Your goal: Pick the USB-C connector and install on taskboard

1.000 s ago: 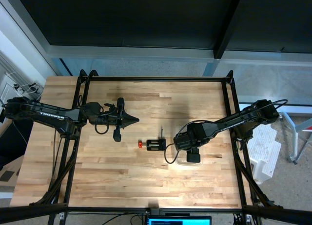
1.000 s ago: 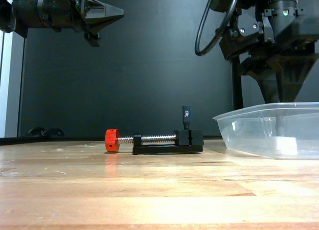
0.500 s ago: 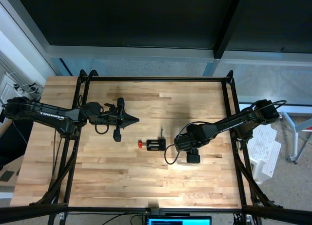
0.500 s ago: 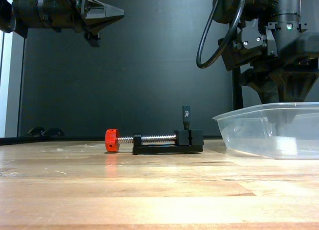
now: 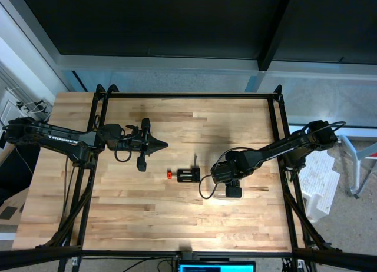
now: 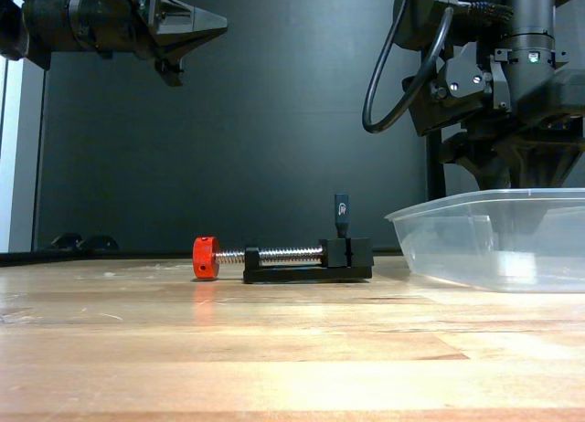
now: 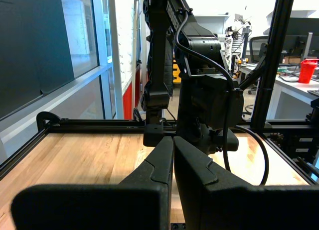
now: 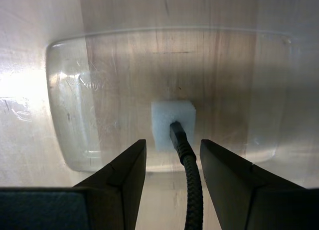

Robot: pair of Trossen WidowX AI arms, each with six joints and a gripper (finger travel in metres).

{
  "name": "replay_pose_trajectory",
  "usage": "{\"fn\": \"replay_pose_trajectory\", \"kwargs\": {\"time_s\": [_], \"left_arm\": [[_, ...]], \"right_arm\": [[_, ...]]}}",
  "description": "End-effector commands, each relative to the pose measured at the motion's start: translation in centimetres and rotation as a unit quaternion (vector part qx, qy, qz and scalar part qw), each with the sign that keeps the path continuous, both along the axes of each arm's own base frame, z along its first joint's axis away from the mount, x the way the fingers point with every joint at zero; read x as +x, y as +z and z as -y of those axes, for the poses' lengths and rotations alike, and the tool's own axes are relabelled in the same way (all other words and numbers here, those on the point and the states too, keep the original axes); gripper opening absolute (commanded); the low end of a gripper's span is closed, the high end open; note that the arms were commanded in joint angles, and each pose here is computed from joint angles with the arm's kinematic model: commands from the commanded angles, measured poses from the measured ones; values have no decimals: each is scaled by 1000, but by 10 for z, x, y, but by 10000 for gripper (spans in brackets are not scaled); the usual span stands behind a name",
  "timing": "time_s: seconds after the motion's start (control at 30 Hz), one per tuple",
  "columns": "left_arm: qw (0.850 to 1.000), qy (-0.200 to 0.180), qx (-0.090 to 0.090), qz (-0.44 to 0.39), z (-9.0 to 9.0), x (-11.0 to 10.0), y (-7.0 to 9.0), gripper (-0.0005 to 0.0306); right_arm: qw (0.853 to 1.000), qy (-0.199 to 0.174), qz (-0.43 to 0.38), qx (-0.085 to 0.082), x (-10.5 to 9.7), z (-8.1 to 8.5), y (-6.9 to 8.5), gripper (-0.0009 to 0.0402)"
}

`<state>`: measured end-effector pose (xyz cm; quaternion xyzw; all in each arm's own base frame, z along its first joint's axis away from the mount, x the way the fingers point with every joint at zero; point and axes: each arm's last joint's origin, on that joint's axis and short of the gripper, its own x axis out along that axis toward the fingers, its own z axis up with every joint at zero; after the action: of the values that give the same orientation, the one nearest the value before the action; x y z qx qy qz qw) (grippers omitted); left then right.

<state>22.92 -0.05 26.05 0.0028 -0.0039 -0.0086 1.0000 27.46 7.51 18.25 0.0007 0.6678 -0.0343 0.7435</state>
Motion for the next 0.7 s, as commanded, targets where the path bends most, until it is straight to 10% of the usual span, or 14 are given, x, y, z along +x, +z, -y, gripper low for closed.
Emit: {"fn": "replay_pose_trajectory", "kwargs": {"time_s": [0.03,0.7], "left_arm": [[1000,0,0,0,0,0,0,0],[1000,0,0,0,0,0,0,0]], "right_arm": [[1000,-1,0,0,0,0,0,132],[1000,-2,6,1,1,0,0,55]]}}
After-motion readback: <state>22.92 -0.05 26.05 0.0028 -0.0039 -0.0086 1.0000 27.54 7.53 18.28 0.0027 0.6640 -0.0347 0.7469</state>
